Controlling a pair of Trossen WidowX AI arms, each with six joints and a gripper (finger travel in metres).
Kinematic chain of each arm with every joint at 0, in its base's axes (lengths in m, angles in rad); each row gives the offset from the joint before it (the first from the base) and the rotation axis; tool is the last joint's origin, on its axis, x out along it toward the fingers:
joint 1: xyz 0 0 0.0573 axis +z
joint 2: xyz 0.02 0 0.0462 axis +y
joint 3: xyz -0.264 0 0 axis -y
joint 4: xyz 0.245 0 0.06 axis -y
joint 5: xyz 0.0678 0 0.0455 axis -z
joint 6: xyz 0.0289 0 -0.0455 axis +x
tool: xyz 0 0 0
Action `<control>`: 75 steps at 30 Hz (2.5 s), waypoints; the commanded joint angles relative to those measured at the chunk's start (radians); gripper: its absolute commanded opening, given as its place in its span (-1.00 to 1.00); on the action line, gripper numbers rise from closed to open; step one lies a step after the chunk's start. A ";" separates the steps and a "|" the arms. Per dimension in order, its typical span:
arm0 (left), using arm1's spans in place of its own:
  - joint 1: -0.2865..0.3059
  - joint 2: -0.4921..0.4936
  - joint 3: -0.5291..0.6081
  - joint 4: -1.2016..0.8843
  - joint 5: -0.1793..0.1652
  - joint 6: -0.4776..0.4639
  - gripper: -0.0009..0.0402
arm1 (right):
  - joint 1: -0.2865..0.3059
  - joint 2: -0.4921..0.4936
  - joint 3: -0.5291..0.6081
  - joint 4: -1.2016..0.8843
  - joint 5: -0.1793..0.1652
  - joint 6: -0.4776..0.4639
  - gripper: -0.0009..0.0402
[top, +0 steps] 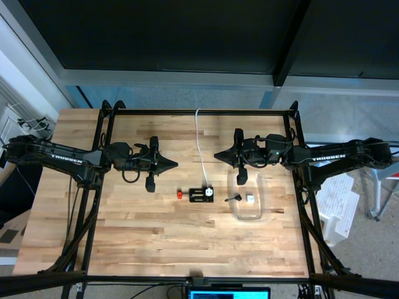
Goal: Remove the power plug from the receptacle and place in the container
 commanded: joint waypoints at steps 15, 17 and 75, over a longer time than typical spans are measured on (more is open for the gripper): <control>0.000 0.000 0.000 0.000 0.000 0.000 -0.96 | 0.008 -0.006 -0.082 0.057 -0.001 0.011 -0.96; 0.000 0.000 0.000 0.000 0.000 0.000 -0.96 | 0.011 -0.006 -0.074 0.043 -0.001 0.007 -0.96; 0.000 0.000 0.000 0.000 0.000 0.000 -0.96 | 0.015 -0.003 -0.066 0.026 0.000 0.007 -0.96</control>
